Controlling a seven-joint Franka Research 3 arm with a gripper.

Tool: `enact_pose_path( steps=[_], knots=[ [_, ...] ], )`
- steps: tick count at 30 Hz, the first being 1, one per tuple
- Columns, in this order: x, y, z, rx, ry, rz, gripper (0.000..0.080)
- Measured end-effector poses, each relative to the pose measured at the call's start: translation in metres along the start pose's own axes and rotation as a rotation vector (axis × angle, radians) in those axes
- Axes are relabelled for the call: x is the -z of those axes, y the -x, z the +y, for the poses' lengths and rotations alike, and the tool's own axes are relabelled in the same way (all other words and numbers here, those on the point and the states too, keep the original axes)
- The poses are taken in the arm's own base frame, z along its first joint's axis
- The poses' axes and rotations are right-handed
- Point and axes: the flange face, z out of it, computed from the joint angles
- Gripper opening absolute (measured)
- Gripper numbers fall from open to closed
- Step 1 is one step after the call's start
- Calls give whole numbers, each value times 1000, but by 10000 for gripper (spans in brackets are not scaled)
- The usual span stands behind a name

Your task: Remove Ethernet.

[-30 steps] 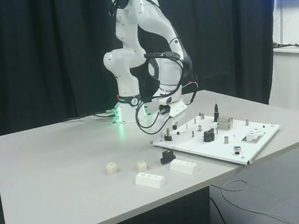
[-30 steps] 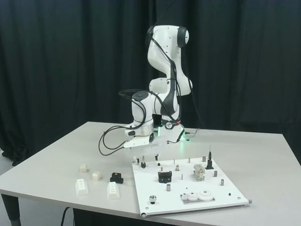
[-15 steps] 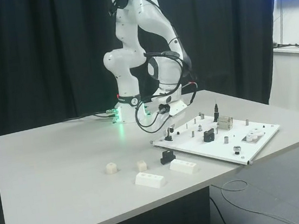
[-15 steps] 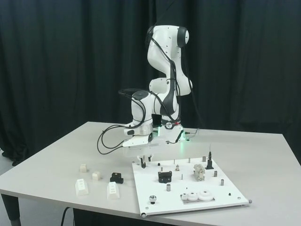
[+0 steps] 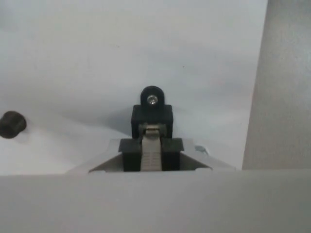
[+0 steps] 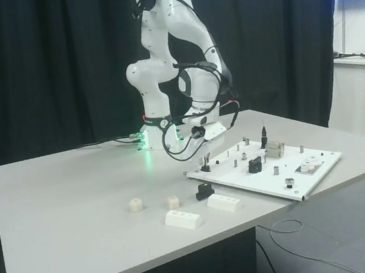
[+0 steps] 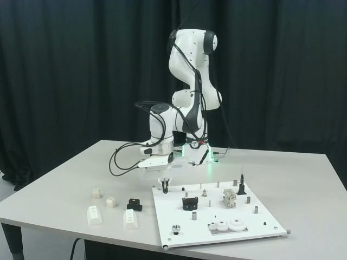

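Since a moment before, my gripper (image 7: 164,183) had swung to the left and dropped lower, until it hung right over the near-left corner of the white board (image 7: 255,225).

From my wrist I looked down at the Ethernet plug (image 5: 152,148). It sat in its little black socket (image 5: 152,116), which was screwed to the board close to the edge. The plug sat between my fingers, with a black finger pad on each side of it. I could not tell if the pads were squeezing it or only waiting beside it.

I think I was lined up this way so I could grab the plug by its two flat sides and pull it out of the socket. The plug was still in its socket, so the job was not done yet.

Other small parts stood on the board, like a black block (image 7: 190,203) near the middle and two white gears (image 7: 227,225) at the near side. A few loose white blocks (image 7: 94,214) and a black clip (image 7: 134,204) lay on the grey counter (image 7: 65,189) to the left, well apart from my gripper.
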Motion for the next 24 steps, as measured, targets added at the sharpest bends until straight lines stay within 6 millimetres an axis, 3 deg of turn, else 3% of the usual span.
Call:
enact_pose_path(
  steps=[12, 24],
  knots=[
    [3, 0, 0, 0, -2, -4, 79],
    [22, 1, 2, -6, -19, -12, 78]
  ],
)
